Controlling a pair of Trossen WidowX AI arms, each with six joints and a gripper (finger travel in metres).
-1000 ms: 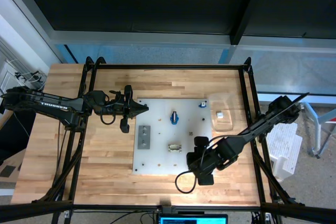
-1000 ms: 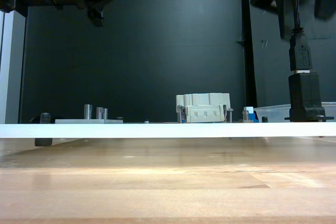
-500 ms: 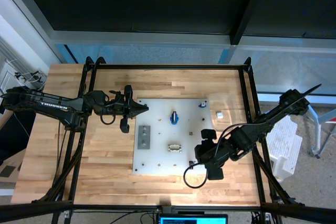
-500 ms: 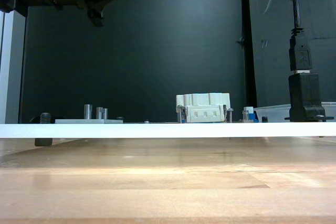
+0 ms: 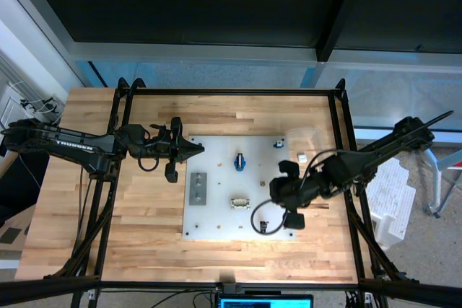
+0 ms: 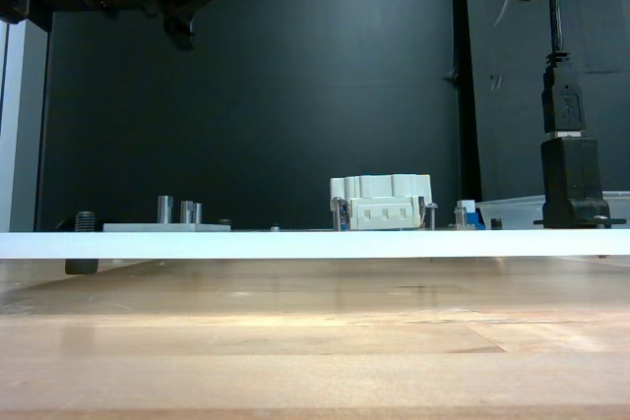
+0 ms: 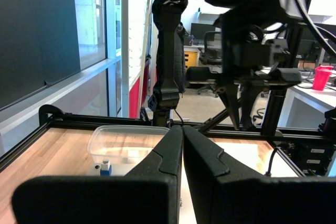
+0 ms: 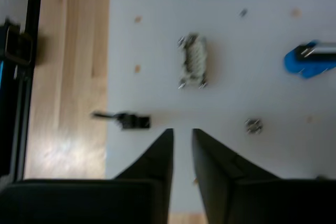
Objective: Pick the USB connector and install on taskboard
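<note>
Right pincer (image 8: 181,132) lifted off USB connector (image 6: 564,110), left pincer (image 5: 198,149) above taskboard (image 5: 216,227) edge

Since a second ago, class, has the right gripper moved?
Yes: right gripper moved away from the taskboard's near edge, now level with the silver connector; left gripper hovers at the board's left edge.
</note>
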